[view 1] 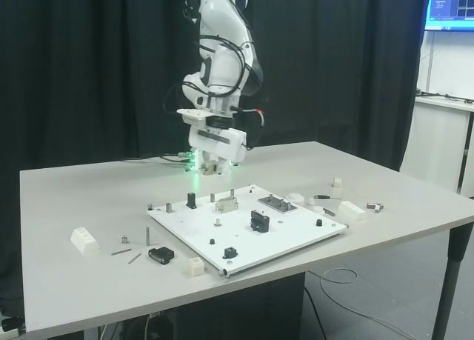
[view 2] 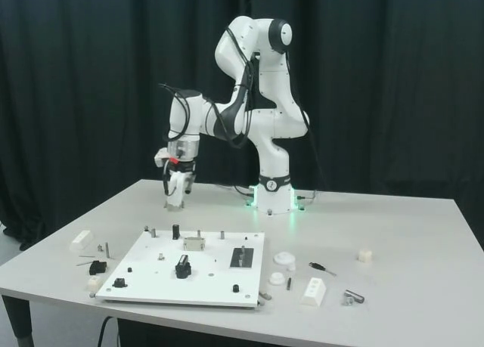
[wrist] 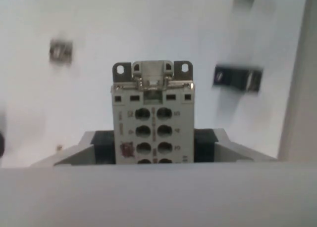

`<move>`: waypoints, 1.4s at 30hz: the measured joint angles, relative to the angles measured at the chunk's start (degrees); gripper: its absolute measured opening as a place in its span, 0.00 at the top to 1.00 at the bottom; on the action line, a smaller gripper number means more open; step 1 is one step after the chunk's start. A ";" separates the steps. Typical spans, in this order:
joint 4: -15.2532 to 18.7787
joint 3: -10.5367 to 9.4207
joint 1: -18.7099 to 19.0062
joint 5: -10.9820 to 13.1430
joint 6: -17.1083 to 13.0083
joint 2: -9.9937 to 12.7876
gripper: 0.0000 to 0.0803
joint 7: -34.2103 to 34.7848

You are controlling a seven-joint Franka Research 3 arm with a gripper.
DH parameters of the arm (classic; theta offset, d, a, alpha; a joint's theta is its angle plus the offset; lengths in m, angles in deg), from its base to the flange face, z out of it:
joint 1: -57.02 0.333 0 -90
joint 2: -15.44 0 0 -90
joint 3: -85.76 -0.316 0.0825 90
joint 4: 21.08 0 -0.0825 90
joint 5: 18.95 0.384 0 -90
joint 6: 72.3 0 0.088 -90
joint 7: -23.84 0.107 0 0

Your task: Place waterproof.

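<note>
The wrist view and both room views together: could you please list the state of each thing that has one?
End effector: shut on the connector, held above the table.
Connector: gripped upright, latch clip on top, clear of the board.
White board: flat on the grey table, parts standing on it.
Metal bracket: upright on the board.

Lower rows of the waterproof connector (wrist: 152, 119) hidden behind the pincer (wrist: 153, 153) body, black clip (wrist: 237, 78) beside it blurred, small bench (view 1: 89, 192) parts unidentifiable.
</note>
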 joint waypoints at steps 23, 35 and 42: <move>-0.97 7.84 -9.60 -1.30 -9.96 3.64 0.60 -27.29; -3.05 8.84 -14.08 11.51 -14.84 11.27 0.60 -43.92; -6.05 8.76 -14.88 22.28 -14.58 16.33 0.60 -53.40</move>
